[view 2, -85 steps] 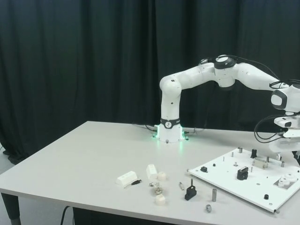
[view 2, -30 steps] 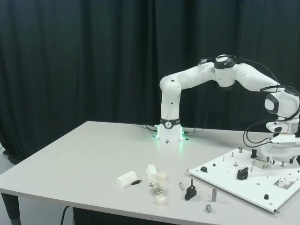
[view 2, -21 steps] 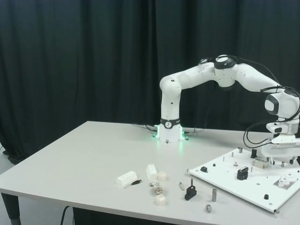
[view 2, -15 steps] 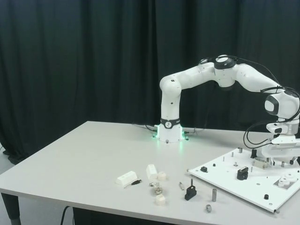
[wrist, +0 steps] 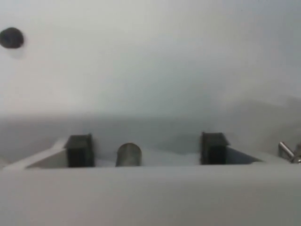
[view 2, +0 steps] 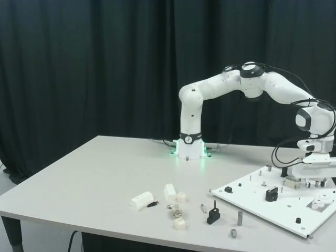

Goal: Remove round peg 3.

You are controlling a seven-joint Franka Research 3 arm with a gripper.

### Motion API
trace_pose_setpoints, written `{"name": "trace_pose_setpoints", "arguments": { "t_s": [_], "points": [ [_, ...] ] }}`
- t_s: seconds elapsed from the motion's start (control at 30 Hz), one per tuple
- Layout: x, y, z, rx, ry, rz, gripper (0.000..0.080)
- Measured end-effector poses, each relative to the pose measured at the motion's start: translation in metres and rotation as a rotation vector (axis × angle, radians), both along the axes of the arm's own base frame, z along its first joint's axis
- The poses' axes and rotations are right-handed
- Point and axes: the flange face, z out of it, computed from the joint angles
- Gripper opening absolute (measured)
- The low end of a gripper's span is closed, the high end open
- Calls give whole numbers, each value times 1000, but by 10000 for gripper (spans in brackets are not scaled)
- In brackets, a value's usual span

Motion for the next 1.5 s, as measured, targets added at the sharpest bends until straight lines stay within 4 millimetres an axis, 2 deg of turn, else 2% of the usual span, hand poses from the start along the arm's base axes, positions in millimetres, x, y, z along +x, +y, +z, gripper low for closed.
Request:
{"name": "trace_pose_setpoints", "arguments": {
  "t_s": [0.03,0.37,0.4,1.5],
  "points": [
    [0,0,0,0,0,-1,506],
    [-2,4,-2,24,-4,-2,506],
    [-3,4,-2,26,-4,-1,132],
    [-2,5,-1,29,-11,1,114]
  ]
}}
